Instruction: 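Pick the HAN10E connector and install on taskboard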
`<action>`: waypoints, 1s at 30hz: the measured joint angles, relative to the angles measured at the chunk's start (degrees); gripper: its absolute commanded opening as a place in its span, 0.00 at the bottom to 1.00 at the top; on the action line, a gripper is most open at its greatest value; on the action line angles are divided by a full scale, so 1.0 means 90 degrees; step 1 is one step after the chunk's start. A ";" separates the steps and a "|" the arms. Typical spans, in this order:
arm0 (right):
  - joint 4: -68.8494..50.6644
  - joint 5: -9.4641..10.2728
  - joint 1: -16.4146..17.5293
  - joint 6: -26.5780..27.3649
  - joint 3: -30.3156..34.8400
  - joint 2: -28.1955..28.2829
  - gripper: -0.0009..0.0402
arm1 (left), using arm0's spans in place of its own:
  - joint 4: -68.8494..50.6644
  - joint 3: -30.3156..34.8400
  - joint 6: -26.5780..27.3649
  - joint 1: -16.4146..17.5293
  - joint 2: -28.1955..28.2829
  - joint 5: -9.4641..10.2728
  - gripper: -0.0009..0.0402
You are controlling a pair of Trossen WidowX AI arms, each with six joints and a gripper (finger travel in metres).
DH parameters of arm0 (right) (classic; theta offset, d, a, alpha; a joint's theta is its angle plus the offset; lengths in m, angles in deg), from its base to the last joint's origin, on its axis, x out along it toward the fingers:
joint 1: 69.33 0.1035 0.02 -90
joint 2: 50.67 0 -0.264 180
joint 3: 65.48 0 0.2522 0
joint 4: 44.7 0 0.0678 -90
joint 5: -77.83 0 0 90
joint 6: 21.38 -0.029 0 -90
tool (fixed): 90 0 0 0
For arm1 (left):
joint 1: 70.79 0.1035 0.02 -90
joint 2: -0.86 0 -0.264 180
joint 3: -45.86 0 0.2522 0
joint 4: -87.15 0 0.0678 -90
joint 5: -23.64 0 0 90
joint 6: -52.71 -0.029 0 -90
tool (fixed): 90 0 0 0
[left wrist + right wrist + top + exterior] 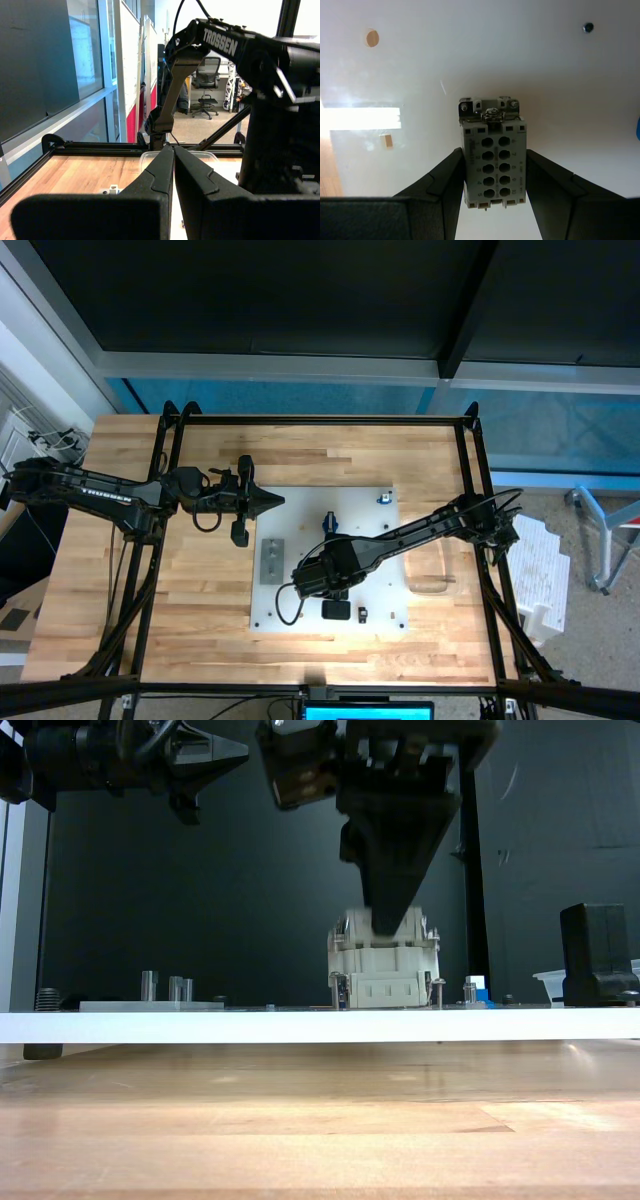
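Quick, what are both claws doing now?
Left gripper: jaws closed, empty, above the table.
Right gripper: jaws closed on the grey connector, at the board.

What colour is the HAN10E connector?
Pale grey-beige HAN10E connector, clearest in right wrist view, held by the right gripper; left gripper hovers shut left of the taskboard.

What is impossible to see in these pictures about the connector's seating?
Right wrist view: the HAN10E connector, clamped in the right gripper over the taskboard, hides its own underside.
High view: the right arm covers the connector.
Low view: seen level, its base meets the taskboard line; seating unclear.
Left wrist view: the left gripper, shut and raised by the taskboard's left edge, blocks the connector.
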 measured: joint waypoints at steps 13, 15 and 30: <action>0.0238 -0.0010 0.0002 -0.0015 -0.0236 -0.0029 0.03 | 0.0002 0.0002 0.0002 0.0000 0.0000 -0.0002 0.02; 0.0240 -0.0005 0.0002 -0.0019 -0.0236 -0.0024 0.03 | 0.0000 0.0002 0.0000 0.0000 0.0000 -0.0002 0.02; 0.0231 0.0010 0.0002 -0.0080 -0.0219 -0.0058 0.26 | 0.0000 0.0000 0.0000 0.0000 0.0000 0.0000 0.02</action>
